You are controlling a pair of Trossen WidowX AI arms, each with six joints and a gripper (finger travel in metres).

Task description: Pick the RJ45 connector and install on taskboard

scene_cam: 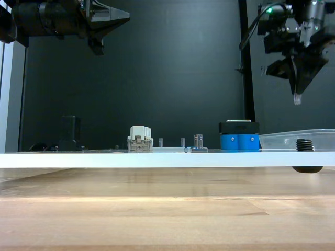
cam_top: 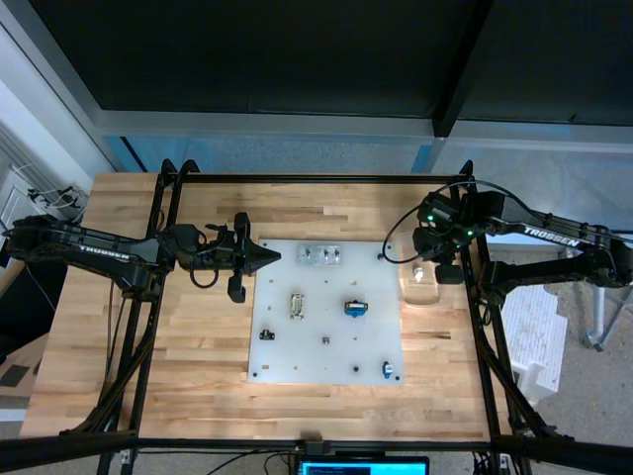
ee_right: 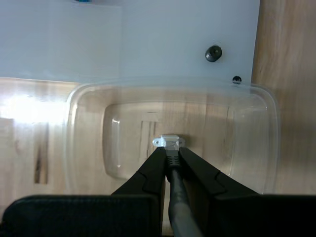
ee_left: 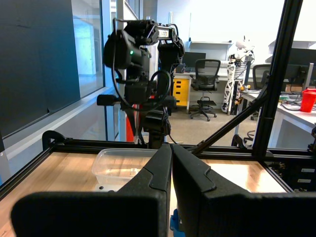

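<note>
The right gripper [ee_right: 171,152] is clenched on the RJ45 connector [ee_right: 170,142], a small whitish plug pinched at the very fingertips and sticking out just past them; its long axis runs in line with the fingers, and as the gripper hangs pointing straight down, the plug points down too, its free end facing the floor of the clear plastic tray [ee_right: 89,148] directly beneath; from table height the plug shows as a pale tip under the dark fingers, held well above the tray's rim and touching nothing else; the tray sits at the edge of the taskboard [cam_top: 297,366], on the side nearest the right arm, with the wooden table [cam_top: 178,396] under both; past the tray from the gripper lies the board's white plate, with a black screw head [ee_right: 214,53] near its edge; further out on the board, away from this gripper and towards the other arm, stand a blue fitting [scene_cam: 239,141] and a beige connector block [scene_cam: 140,140]; the left gripper [ee_left: 170,147] is up in the air over the opposite edge of the board, lying level and aimed across at the right arm, its two fingers pressed flat together with nothing between them
</note>
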